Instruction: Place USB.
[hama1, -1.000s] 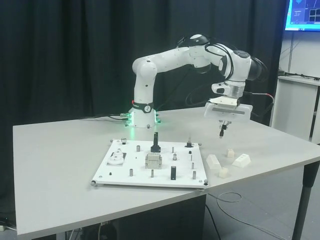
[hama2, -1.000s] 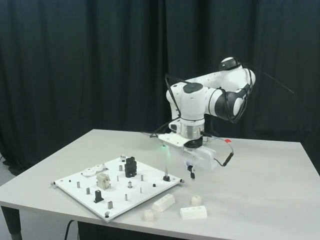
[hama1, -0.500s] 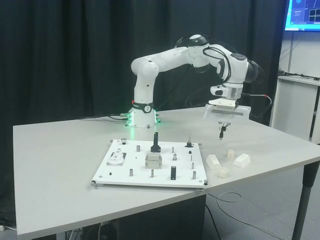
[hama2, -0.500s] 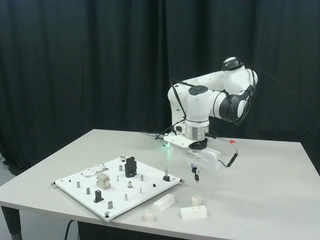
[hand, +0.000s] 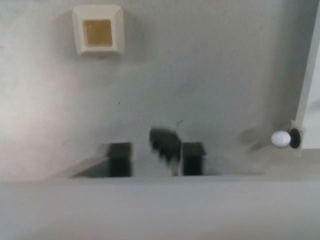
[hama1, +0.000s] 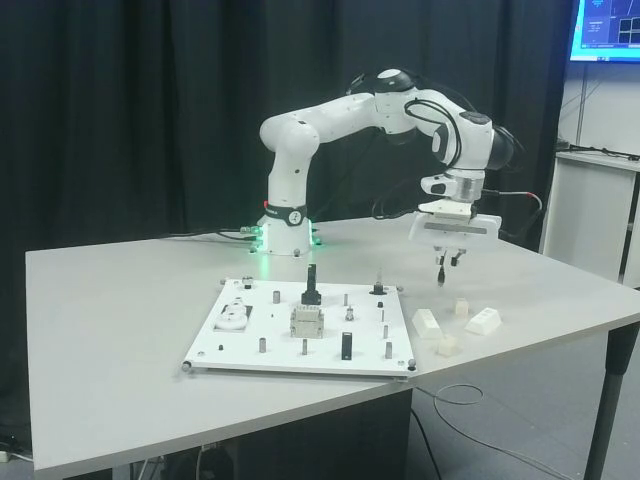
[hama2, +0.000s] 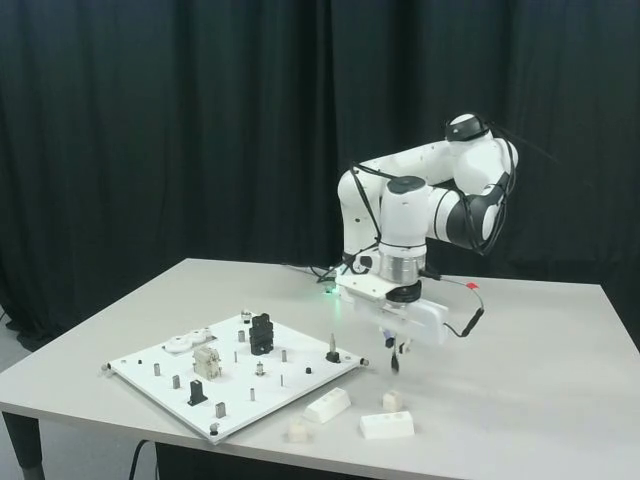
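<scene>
My gripper (hama1: 441, 262) hangs low over the grey table just beyond the white board's (hama1: 232, 345) far right corner, and it is shut on a small black USB plug (hama1: 440, 270) that points down. In the second room view the gripper (hama2: 396, 358) hovers a little above a small white block (hama2: 393, 400). From the wrist, the black USB plug (hand: 164, 144) sits between the two black fingers of the gripper (hand: 156, 159), over bare table, with a white block with a square hollow (hand: 98, 29) nearby.
The white board (hama2: 150, 375) carries several black and grey pegs and sockets. Several white blocks (hama1: 483, 320) lie on the table beside the board's corner foot (hand: 281, 139). The arm's base glows green (hama1: 262, 240). A white cabinet (hama1: 590, 210) stands beyond the table.
The gripper with the USB plug has drifted away from the board toward the white blocks and sunk a little lower. The wrist has turned slightly.
</scene>
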